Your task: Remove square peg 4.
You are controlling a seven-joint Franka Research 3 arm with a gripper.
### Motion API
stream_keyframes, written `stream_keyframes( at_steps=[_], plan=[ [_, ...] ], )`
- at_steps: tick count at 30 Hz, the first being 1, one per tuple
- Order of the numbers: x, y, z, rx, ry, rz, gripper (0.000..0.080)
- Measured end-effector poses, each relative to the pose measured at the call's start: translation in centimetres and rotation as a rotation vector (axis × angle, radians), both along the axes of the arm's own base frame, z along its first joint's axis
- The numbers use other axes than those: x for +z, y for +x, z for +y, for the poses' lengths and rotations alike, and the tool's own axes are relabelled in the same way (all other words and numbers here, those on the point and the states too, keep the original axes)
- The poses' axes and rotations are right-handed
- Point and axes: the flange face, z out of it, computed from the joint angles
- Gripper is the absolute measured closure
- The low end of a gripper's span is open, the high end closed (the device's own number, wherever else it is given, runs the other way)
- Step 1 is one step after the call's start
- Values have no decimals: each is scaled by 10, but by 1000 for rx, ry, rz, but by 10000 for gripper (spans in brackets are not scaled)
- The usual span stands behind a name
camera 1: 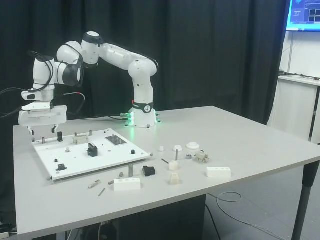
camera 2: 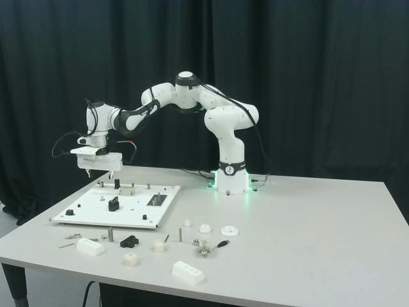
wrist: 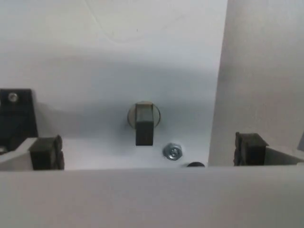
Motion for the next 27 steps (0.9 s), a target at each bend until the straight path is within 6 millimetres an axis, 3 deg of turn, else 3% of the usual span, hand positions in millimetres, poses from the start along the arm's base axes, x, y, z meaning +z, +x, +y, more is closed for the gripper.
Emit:
stream_keyframes(
  at_steps=[12, 27],
  plan=[
    [-11, -15, -9, 14, 25, -47, 3],
    [-21, -18, -11, 2, 37, -98, 3]
  ],
)
